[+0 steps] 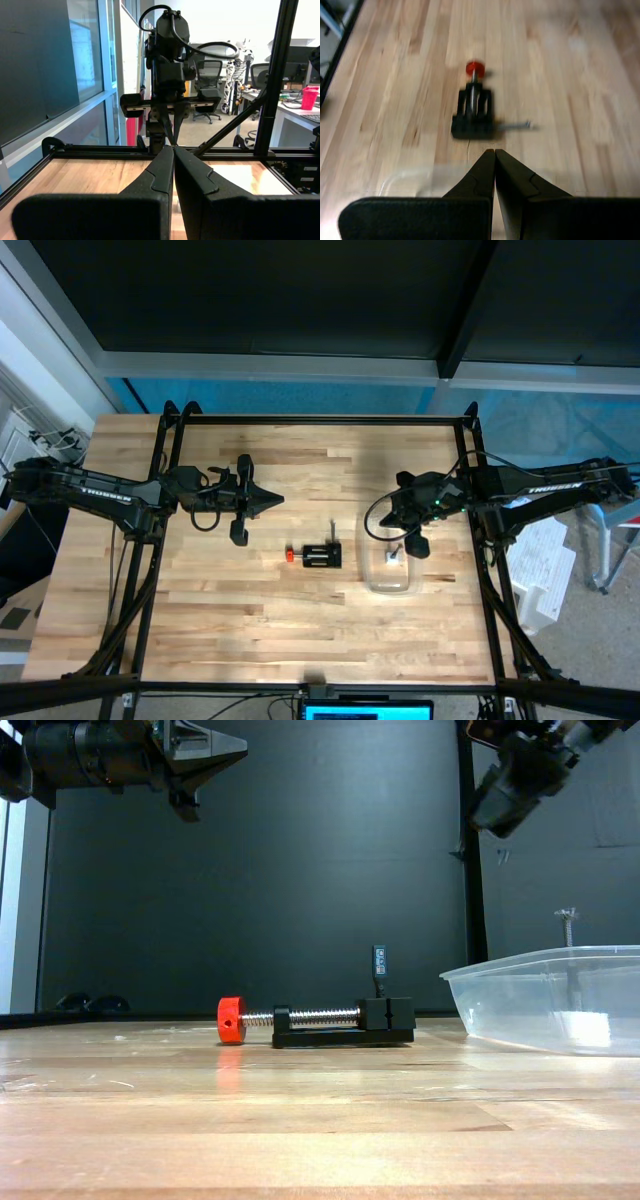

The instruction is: Pick the usb-c connector and install on the hub

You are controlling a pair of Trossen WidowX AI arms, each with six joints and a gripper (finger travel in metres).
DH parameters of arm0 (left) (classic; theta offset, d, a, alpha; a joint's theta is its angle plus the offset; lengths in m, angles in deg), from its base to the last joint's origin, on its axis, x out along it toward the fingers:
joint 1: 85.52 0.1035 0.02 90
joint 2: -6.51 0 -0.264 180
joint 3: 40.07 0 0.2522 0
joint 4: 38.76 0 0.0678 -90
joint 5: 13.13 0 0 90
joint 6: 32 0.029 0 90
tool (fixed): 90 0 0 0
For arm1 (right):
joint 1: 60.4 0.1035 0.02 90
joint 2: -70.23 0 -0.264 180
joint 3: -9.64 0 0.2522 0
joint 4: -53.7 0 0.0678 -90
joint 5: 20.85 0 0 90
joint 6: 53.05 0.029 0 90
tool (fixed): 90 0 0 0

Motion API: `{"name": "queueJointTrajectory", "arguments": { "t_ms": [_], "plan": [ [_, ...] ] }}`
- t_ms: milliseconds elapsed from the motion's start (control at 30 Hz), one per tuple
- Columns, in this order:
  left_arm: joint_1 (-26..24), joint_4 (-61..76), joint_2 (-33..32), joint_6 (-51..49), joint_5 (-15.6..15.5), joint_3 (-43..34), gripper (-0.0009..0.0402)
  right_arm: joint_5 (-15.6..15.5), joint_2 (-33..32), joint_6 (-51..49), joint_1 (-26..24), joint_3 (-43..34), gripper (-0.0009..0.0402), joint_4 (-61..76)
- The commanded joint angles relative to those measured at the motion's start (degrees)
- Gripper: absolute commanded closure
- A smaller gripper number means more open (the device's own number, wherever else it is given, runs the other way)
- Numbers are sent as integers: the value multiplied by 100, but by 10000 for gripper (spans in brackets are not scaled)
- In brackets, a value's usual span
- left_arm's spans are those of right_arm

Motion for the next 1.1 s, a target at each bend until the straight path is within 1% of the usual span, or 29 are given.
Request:
{"name": "queueJointTrajectory", "arguments": {
  "t_ms": [33, 433, 533, 700, 833, 900, 967, 1100],
  "plan": [
    [0, 0, 0, 2, 2, 0, 393, 4, -4, 155, 68, -72, 393, 457],
    [0, 2, 0, 2, 0, 0, 393, 2, 0, 323, 208, -116, 393, 1659],
    [0, 0, 0, 2, 2, 0, 393, 4, 0, 409, 295, -103, 393, 1779],
    [2, 0, 0, 2, 0, 0, 393, 57, -4, 575, 590, -46, 393, 1878],
    [2, 0, 0, 2, 2, 0, 393, 74, -4, 730, 636, 28, 390, 1963],
    [2, 0, 0, 2, 2, 0, 393, 170, -4, 807, 654, 61, 379, 2024],
    [0, 0, 2, 2, 2, 0, 393, 166, -7, 933, 667, 94, 361, 2074],
    [0, 2, 0, 2, 2, 0, 393, 177, -96, 1025, 684, 118, 311, 2151]
  ]
}}
